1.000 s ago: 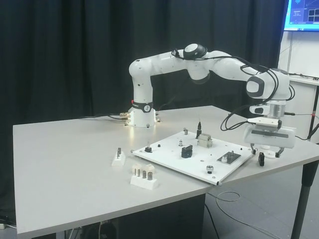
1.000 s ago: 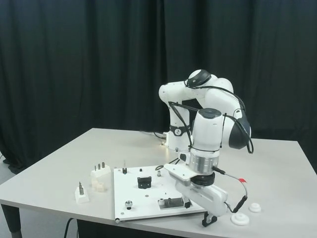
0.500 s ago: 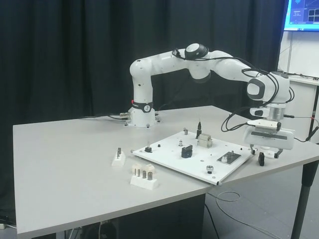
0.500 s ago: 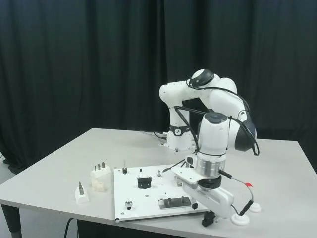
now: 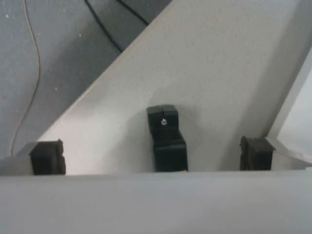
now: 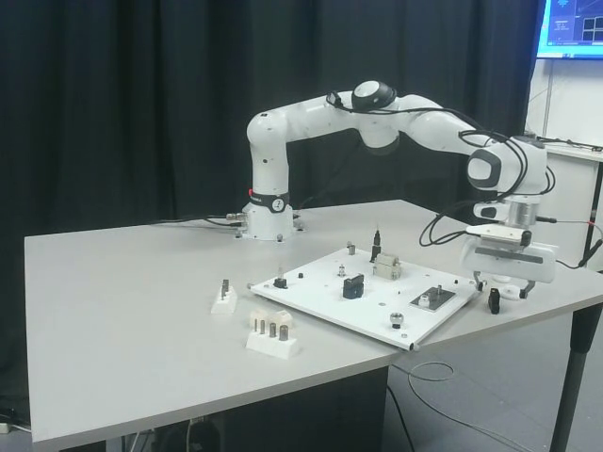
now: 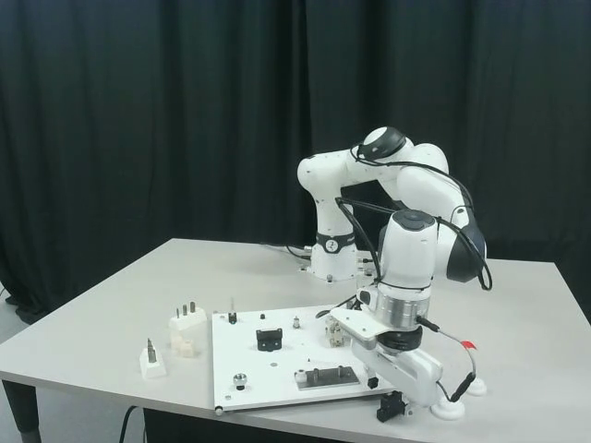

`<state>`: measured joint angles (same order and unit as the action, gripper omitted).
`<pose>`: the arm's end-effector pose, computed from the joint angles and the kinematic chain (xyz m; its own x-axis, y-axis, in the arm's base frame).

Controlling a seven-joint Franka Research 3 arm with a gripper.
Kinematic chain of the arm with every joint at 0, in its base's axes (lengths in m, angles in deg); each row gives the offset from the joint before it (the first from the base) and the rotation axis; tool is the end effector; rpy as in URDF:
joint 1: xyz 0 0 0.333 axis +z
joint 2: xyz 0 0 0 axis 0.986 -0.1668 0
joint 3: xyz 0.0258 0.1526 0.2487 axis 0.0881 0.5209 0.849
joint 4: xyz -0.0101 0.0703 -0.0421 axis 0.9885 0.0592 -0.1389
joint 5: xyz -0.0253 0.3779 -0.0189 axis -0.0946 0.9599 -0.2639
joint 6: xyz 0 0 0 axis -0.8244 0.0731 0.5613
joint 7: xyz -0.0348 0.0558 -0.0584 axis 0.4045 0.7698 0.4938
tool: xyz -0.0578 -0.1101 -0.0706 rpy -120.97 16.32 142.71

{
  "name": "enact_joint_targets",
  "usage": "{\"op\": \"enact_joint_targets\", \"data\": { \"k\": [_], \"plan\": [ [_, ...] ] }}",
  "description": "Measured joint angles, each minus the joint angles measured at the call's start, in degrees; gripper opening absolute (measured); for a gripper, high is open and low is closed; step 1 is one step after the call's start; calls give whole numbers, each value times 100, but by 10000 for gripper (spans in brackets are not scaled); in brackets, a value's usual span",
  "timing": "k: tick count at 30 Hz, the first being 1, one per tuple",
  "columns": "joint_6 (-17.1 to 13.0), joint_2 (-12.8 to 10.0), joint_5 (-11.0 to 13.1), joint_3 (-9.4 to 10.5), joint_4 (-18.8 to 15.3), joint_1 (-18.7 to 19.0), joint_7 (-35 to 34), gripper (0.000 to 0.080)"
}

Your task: Pick D-SUB.

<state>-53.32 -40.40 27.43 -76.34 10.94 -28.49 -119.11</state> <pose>0.7001 0.2239 0.1825 0.0109 -0.9956 0.0929 -0.9991 -0.0146 -0.0389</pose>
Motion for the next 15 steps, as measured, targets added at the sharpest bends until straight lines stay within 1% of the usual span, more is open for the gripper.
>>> {"op": "enact_joint_targets", "data": {
  "k": [7, 15],
  "plan": [
    [-271, 0, 0, 2, -213, 127, -216, 800],
    [-520, 0, 0, 3, -440, 287, -263, 800]
  ]
}}
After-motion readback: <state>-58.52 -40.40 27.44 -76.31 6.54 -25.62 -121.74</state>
